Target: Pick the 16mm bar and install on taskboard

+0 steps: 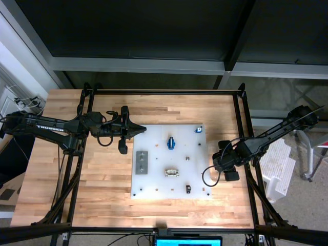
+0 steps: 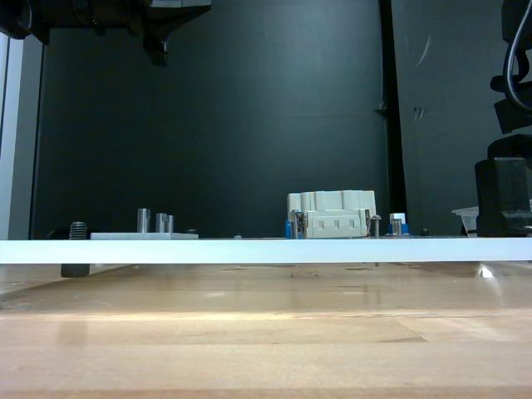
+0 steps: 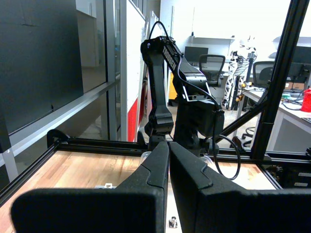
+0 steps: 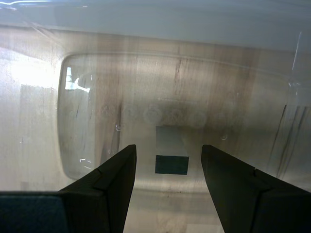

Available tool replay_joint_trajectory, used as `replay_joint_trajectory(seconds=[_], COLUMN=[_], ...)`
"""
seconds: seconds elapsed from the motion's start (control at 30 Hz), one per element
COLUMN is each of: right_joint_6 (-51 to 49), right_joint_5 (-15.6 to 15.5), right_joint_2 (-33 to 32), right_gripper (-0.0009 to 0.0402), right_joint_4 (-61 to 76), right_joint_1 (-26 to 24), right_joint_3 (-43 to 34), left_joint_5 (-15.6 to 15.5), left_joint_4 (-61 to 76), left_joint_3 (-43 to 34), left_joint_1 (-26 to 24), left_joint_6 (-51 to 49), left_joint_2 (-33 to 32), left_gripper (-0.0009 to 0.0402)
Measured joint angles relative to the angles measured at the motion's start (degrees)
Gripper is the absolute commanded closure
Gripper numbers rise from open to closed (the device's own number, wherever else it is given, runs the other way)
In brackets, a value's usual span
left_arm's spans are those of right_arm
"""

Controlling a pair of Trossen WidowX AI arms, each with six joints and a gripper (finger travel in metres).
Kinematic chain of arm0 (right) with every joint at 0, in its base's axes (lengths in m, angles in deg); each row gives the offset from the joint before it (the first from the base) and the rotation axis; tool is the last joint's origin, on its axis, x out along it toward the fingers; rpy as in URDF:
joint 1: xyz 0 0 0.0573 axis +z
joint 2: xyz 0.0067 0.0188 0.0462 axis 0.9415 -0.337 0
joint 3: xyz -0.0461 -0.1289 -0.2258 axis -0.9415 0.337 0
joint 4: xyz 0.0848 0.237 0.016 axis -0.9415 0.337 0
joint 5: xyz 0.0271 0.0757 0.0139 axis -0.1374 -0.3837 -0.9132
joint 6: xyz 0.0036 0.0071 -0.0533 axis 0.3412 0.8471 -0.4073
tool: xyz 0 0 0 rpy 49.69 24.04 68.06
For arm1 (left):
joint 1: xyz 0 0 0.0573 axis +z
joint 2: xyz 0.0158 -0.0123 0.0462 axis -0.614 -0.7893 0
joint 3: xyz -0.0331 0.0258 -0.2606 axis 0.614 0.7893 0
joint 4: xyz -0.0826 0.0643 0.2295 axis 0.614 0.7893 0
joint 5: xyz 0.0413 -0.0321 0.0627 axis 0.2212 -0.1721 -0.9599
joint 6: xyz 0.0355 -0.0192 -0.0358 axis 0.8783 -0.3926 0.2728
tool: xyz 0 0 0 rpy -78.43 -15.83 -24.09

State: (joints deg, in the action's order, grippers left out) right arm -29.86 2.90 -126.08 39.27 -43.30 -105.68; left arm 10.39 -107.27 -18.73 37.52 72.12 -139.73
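A white taskboard [image 1: 154, 184] lies mid-table. On its left part sits a grey metal block [image 1: 141, 163] with short metal bars [image 2: 143, 220] standing upright in it; I cannot tell which one is the 16mm bar. No loose bar shows anywhere. My left gripper [image 1: 142, 129] hovers high over the board's far left corner, pointing level toward the right arm, fingers [image 3: 155, 165] pressed together on nothing. My right gripper [image 1: 217, 165] points down just off the board's right edge. Its fingers [image 4: 116, 167] stand apart over a glossy surface with a small dark rectangle [image 4: 171, 164], nothing between them.
The board also carries a blue part [image 1: 170, 142], a beige connector [image 1: 171, 173], a small black part [image 1: 188, 188] and a blue piece [image 1: 198, 129] at its far right corner. Black frame rails [image 1: 241, 128] edge the table. A screen [image 1: 187, 241] sits at the near edge.
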Motion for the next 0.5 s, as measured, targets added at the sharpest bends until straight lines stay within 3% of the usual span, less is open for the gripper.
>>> replay_joint_trajectory(seconds=[0.5], right_joint_6=[1.44], right_joint_5=[0.02], right_joint_2=[0.0], right_gripper=[0.0248], right_joint_4=[-0.39], right_joint_1=[-0.13], right_joint_3=[0.26], left_joint_5=[0.0], left_joint_4=[0.0], left_joint_3=[0.0], left_joint_1=[0.0], left_joint_6=[0.0], left_joint_2=[0.02], left_gripper=[0.0393])
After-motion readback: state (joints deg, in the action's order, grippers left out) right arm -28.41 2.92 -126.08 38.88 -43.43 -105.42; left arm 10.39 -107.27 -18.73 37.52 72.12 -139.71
